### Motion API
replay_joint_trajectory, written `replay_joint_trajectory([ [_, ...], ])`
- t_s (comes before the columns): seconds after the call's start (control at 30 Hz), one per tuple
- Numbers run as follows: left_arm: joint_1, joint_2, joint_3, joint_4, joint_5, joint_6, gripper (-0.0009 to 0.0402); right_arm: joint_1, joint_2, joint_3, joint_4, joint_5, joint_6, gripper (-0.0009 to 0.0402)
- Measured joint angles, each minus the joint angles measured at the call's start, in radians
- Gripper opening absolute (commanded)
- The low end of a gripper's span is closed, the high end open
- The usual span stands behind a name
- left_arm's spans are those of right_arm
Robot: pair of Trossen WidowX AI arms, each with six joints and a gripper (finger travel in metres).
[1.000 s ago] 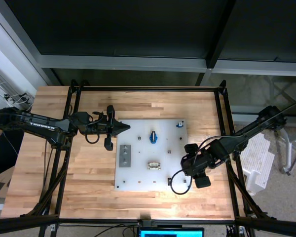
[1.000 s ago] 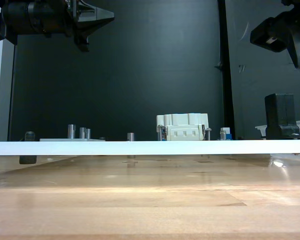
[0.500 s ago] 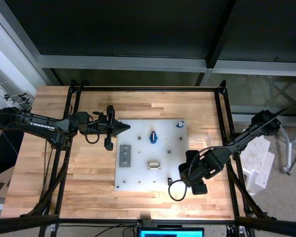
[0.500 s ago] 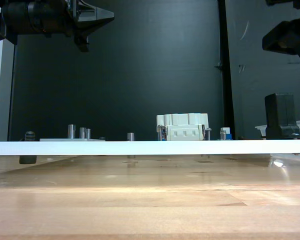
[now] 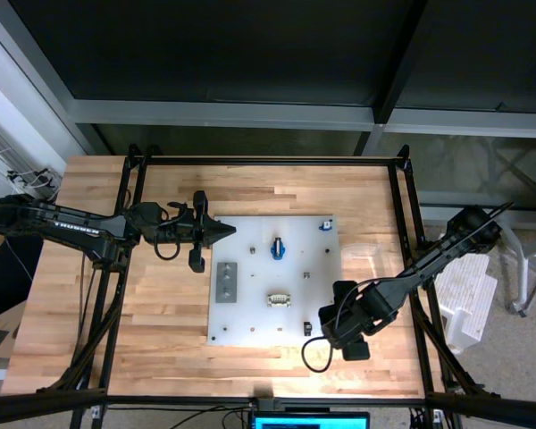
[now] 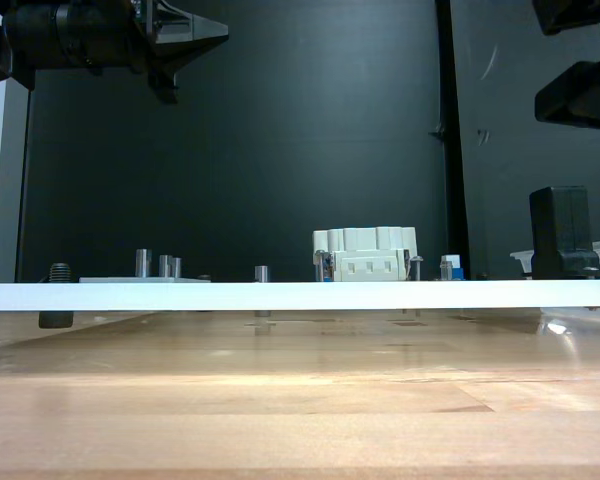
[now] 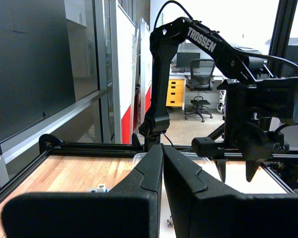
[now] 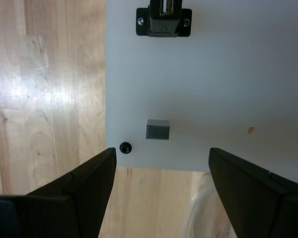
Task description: Remove the 16mm bar from the taskboard and place in the container
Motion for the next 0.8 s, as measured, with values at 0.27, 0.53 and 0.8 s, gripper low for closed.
replay_joint_trajectory([
  [0.27,0.0,0.0,0.0,0.0,0.0,0.0,0.0,0.006,0.031,0.0,0.016,-0.002,0.002,0.0259],
  [0.53,0.0,0.0,0.0,0.0,0.0,0.0,0.0,0.01,0.036,-0.003,0.016,-0.004,0.002,0.0258],
  [0.8,0.0,0.0,0.0,0.0,0.0,0.0,0.0,0.013,0.036,-0.008,0.018,-0.003,0.0,0.0258],
])
